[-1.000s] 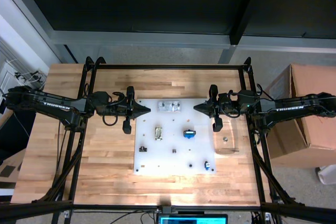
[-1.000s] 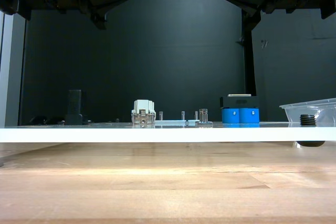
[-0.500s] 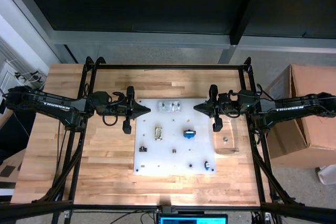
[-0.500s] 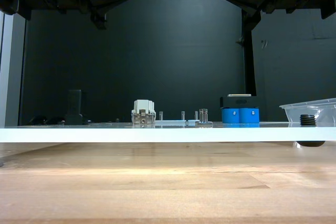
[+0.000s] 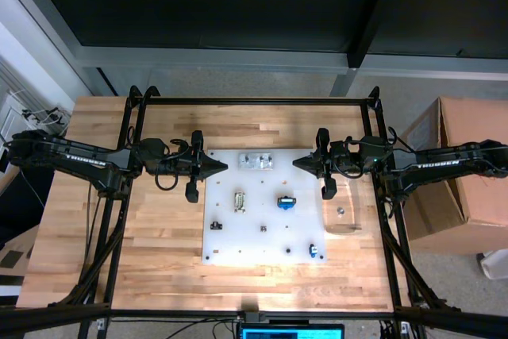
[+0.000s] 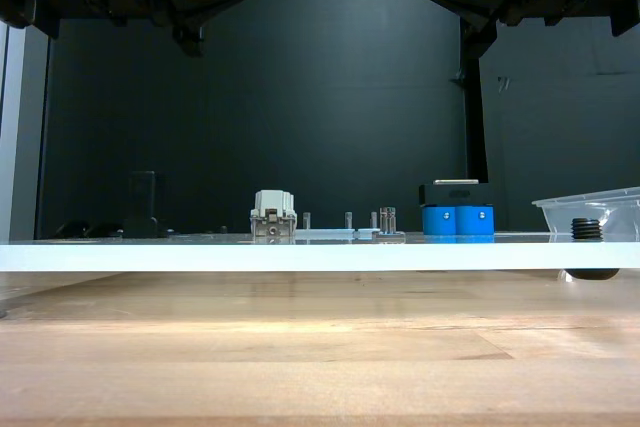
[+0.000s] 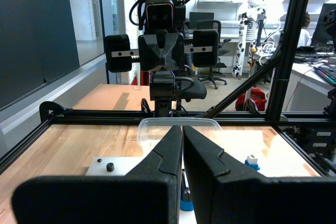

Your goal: Pick the M12 nut and place it on its threads and fasten

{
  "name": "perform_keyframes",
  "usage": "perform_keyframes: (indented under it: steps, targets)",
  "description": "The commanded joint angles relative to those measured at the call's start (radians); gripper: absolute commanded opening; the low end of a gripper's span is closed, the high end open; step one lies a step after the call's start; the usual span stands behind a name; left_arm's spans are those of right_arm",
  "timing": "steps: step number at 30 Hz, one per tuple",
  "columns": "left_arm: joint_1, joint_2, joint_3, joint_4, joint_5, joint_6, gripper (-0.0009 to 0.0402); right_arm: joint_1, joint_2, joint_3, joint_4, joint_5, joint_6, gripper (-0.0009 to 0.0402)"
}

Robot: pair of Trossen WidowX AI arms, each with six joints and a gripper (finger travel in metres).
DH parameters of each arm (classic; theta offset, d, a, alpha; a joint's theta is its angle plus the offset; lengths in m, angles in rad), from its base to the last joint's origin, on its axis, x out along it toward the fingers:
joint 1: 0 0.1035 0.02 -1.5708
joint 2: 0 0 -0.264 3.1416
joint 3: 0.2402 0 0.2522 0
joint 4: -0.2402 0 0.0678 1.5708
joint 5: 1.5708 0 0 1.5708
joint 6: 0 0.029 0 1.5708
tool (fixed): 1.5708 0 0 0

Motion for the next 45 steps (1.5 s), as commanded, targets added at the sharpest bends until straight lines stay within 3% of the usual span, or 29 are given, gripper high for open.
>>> perform_keyframes:
  steps: [1,14,18,21,25,31,39,45]
  targets:
    - [0.000,0.000,0.000,0.000,0.000,0.000,0.0000,0.000,0.000,0.000,0.000,0.000,0.000,0.0000]
    - [0.000,0.000,0.000,0.000,0.000,0.000,0.0000,0.000,0.000,0.000,0.002,0.011,0.000,0.0000]
    - [0.000,0.000,0.000,0.000,0.000,0.000,0.0000,0.001,-0.001,0.010,-0.039,-0.040,0.003,0.0000]
    - [0.000,0.000,0.000,0.000,0.000,0.000,0.0000,0.002,-0.001,0.064,-0.237,-0.080,0.003,0.0000]
    - [0.000,0.000,0.000,0.000,0.000,0.000,0.0000,0.018,0.002,0.158,-0.590,-0.079,-0.001,0.0000]
    - [0.000,0.000,0.000,0.000,0.000,0.000,0.0000,0.074,0.002,0.229,-0.927,-0.076,0.001,0.0000]
    - [0.000,0.000,0.000,0.000,0.000,0.000,0.0000,0.229,0.011,0.297,-1.252,0.038,0.037,0.0000]
    - [0.000,0.000,0.000,0.000,0.000,0.000,0.0000,0.279,0.101,0.375,-1.470,0.047,0.009,0.0000]
